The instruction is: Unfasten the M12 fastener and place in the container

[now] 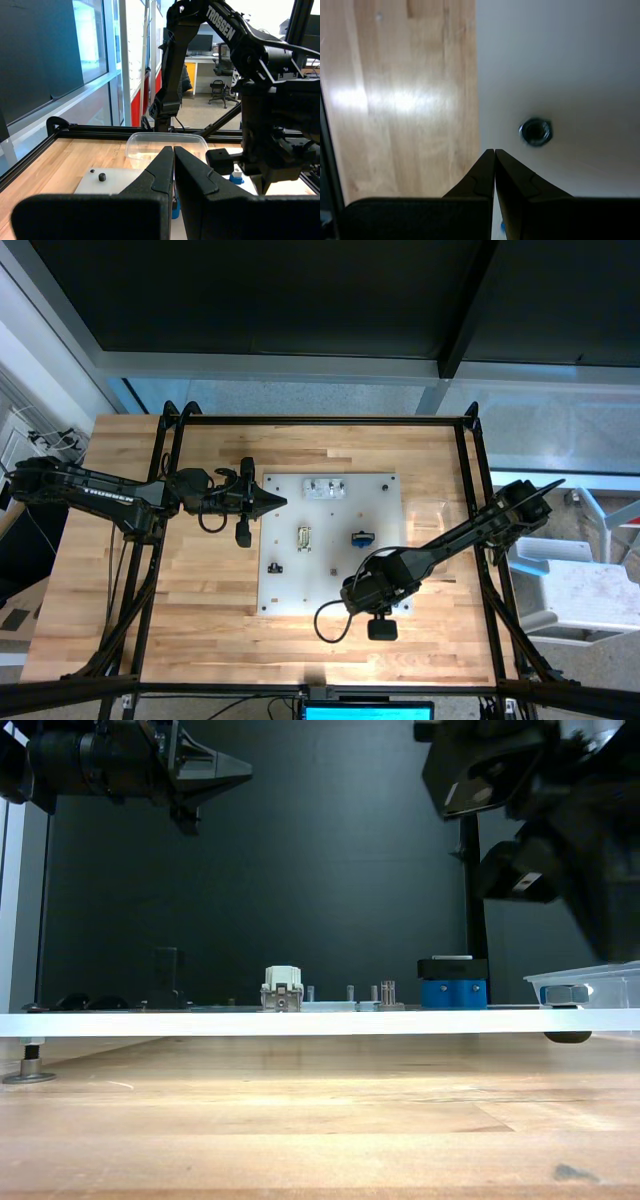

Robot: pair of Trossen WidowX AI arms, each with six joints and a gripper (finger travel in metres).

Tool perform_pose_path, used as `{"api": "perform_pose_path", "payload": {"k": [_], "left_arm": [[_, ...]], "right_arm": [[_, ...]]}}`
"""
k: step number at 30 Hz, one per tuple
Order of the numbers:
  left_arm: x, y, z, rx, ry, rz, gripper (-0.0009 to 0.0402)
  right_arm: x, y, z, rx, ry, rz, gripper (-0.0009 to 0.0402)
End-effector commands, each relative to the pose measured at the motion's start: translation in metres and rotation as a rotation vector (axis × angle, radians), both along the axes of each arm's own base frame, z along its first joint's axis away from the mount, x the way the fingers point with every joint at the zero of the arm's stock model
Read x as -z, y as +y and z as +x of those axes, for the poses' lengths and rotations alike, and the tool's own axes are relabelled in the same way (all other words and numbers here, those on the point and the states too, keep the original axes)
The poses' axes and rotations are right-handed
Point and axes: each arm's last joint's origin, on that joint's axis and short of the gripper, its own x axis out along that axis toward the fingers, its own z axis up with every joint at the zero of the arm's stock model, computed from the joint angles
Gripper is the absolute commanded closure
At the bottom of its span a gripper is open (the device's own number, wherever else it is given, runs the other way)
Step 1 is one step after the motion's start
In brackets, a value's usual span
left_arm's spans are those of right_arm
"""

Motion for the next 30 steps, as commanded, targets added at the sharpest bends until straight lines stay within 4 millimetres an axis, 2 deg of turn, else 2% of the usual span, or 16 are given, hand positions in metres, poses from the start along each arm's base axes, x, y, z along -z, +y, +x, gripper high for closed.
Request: {"api": "perform_pose_path", "payload": {"k": [1,16,30], "left_arm": [[-0.0001,0.0001,0.0001,0.000,0.000,0.000,0.0393],[-0.0001,0.0000,0.0001,0.000,0.000,0.000,0.0393],[-0.0001,0.0000,0.0001,0.000,0.000,0.000,0.0393]], "right_arm": [[0.0048,0.0007,0.0005,-0.001,0.008,-0.006,0.0393],[0.0141,-0.0015,-0.0009,0.007,-0.006,-0.039,0.0393],[0.0145,-0.0035,-0.0013,0.014,-0.006,-0.066,0.0393]]}}
